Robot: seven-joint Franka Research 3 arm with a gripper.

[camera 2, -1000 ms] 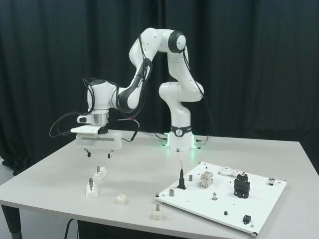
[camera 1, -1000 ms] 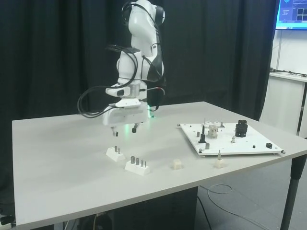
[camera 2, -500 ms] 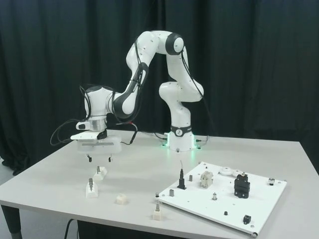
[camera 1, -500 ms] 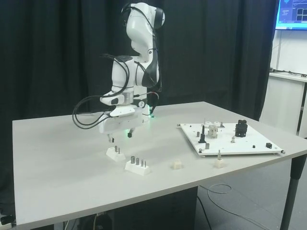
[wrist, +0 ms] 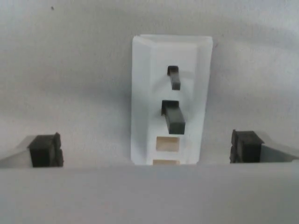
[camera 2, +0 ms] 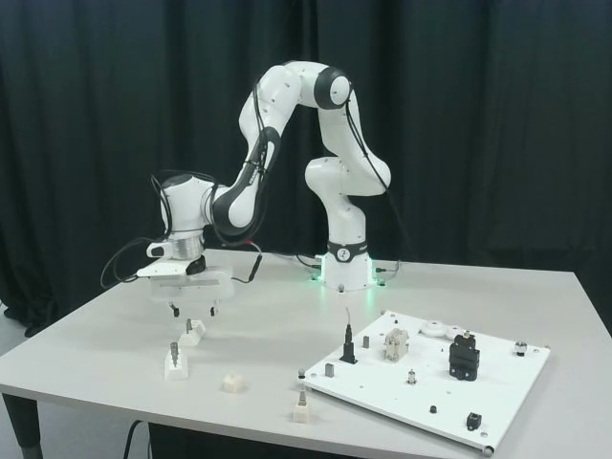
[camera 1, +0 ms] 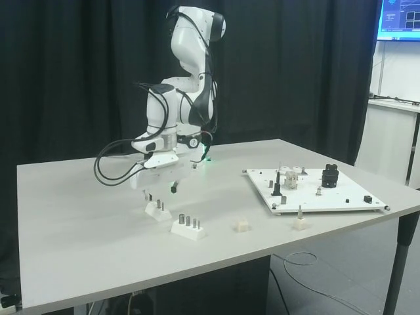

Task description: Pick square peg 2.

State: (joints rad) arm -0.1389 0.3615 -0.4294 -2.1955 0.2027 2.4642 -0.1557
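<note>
two pegs stand in a white holder point(wrist: 171, 100), its near end cut off.
pincer point(wrist: 145, 149) released, lower than before.

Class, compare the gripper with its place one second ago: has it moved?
Yes. The gripper has come down and toward the table's left side, and now hangs just above the white peg holder, jaws open.

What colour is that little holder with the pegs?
White holder; the pegs are black. Clearest in the wrist view.

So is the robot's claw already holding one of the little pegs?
No, the gripper is open, and its fingertips stand apart on either side of the white holder, touching no peg.
</note>
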